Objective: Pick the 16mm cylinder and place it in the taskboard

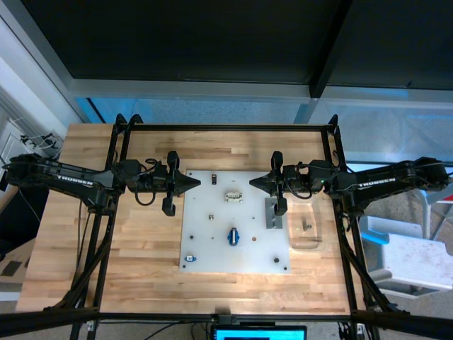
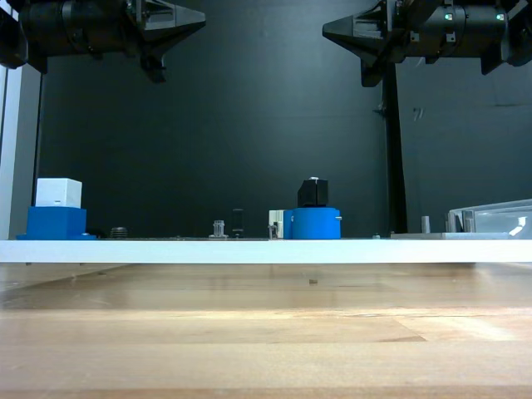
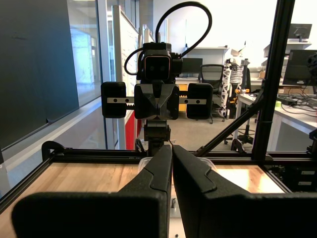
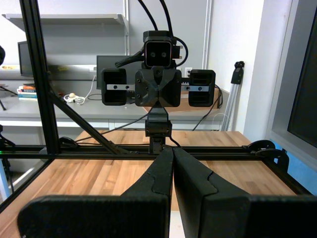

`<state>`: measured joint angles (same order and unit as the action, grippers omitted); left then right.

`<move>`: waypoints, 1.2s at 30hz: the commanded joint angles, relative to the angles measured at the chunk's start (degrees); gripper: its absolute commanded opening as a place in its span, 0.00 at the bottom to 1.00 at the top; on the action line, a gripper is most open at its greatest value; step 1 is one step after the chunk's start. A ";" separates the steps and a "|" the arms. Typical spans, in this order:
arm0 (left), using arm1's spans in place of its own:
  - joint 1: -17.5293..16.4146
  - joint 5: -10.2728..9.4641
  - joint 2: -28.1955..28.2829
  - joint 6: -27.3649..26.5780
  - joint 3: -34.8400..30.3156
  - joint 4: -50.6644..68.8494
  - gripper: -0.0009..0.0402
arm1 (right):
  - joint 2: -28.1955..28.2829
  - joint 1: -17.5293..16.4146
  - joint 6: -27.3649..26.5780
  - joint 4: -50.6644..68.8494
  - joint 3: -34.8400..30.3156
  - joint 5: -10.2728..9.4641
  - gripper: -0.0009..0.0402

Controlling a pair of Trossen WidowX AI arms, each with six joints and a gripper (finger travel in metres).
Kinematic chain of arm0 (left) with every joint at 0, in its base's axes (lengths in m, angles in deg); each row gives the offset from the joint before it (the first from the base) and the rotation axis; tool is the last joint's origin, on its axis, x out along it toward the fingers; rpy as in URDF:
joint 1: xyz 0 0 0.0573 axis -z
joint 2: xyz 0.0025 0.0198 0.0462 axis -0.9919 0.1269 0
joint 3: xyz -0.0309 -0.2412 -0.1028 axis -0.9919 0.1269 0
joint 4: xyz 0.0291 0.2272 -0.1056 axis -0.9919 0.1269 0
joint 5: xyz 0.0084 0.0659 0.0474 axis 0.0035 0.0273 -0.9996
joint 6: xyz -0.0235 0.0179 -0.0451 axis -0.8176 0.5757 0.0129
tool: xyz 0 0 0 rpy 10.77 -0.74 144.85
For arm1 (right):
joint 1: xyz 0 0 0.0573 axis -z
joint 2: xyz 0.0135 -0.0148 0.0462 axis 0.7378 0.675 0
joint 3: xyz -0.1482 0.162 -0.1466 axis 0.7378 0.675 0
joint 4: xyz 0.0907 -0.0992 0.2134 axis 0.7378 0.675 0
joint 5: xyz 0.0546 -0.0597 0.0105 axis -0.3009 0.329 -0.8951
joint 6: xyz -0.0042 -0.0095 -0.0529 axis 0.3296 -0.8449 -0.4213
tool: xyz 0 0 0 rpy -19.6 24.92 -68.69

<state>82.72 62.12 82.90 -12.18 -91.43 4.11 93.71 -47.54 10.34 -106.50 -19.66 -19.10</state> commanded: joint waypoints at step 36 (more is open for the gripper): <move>-0.02 0.00 0.00 0.02 0.04 0.13 0.02 | -0.11 -0.90 4.11 56.92 -23.61 -0.02 0.02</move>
<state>82.72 62.12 82.90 -12.18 -91.38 4.26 93.60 -48.37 14.43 -52.03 -42.40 -19.15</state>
